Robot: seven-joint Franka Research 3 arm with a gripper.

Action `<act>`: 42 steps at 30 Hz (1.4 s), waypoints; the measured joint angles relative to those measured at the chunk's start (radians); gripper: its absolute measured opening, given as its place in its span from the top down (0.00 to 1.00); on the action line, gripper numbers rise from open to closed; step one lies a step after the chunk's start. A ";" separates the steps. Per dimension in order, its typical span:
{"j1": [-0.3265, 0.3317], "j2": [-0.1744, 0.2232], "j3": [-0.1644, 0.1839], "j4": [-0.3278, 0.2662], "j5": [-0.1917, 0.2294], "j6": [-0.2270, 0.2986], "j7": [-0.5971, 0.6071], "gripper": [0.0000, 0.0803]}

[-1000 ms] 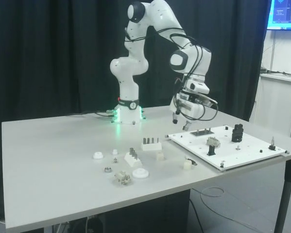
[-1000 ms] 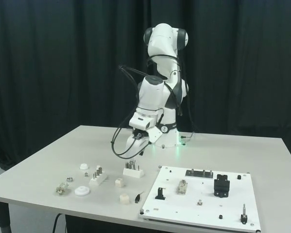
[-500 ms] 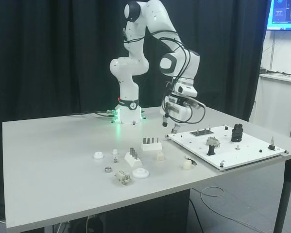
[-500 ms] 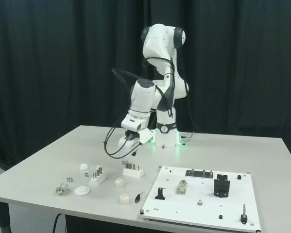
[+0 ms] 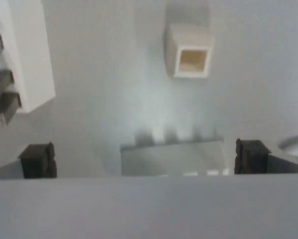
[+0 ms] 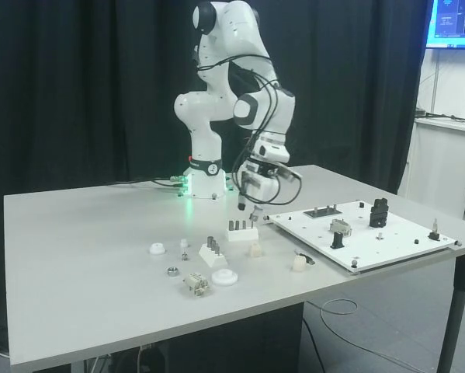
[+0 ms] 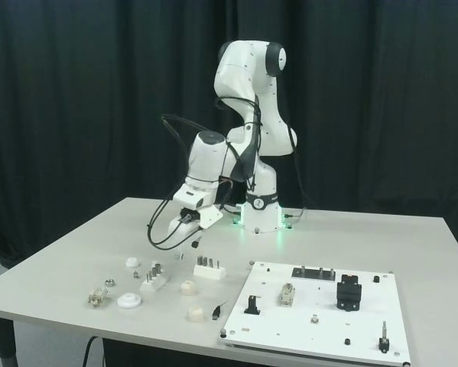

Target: Pick square peg 4.

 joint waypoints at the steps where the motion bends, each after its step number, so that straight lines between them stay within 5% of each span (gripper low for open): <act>1: -0.008 -0.001 0.000 -0.007 -0.001 0.010 -0.008 0.00; 10: -0.059 -0.021 -0.008 -0.073 -0.012 0.071 -0.064 0.00; 24: -0.068 -0.077 -0.028 -0.170 -0.005 0.096 -0.070 0.00; 42: -0.061 -0.083 -0.019 -0.223 0.170 0.096 -0.136 0.00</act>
